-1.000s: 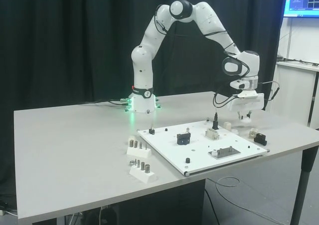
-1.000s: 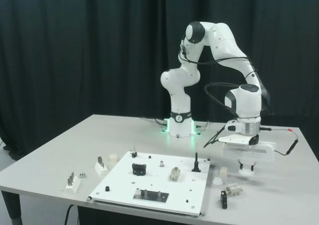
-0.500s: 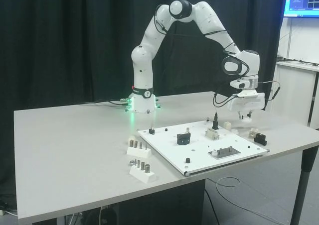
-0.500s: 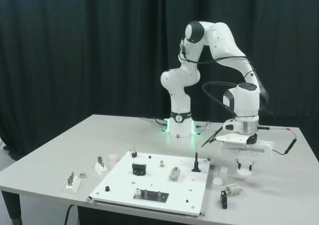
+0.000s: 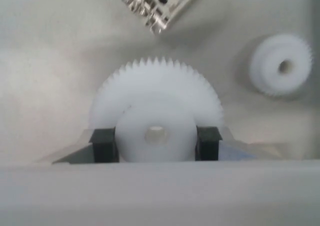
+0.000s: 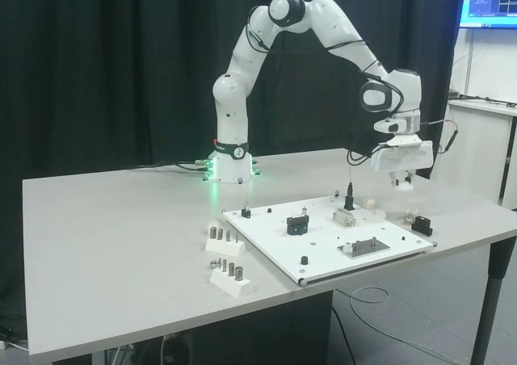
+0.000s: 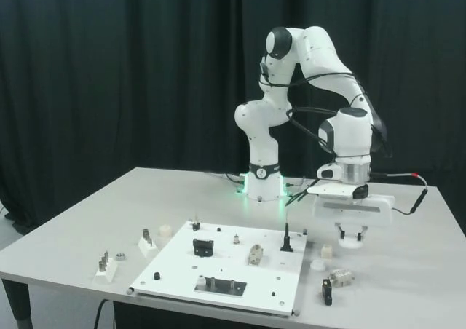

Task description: Insert large gear.

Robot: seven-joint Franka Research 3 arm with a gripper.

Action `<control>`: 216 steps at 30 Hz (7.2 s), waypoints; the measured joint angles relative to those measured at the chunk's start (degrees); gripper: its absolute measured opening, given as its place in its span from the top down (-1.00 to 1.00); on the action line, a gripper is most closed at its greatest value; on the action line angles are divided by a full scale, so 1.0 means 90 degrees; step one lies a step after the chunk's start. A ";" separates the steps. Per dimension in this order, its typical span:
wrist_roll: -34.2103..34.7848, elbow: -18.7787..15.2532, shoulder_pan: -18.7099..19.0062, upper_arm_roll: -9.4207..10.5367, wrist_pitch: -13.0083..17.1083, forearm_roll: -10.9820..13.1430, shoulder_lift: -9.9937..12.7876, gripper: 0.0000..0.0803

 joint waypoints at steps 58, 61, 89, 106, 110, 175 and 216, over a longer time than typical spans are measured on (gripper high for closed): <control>0.1217 0.1096 -0.0729 -0.1177 -0.0564 -0.0168 0.0267 0.17; 0.1456 0.1215 -0.0837 -0.1175 -0.0637 -0.0141 0.0329 0.17; 0.1926 0.2313 -0.1823 -0.1168 -0.1245 0.0464 0.1145 0.17; 0.2127 0.3032 -0.2620 -0.0816 -0.1389 0.0591 0.1796 0.17; 0.2127 0.3185 -0.2859 -0.0660 -0.1505 0.0595 0.1909 0.17; 0.1903 0.3612 -0.3443 -0.0056 -0.1873 0.0604 0.2446 0.17; 0.0704 0.3626 -0.3490 -0.0040 -0.1899 0.0569 0.2465 0.17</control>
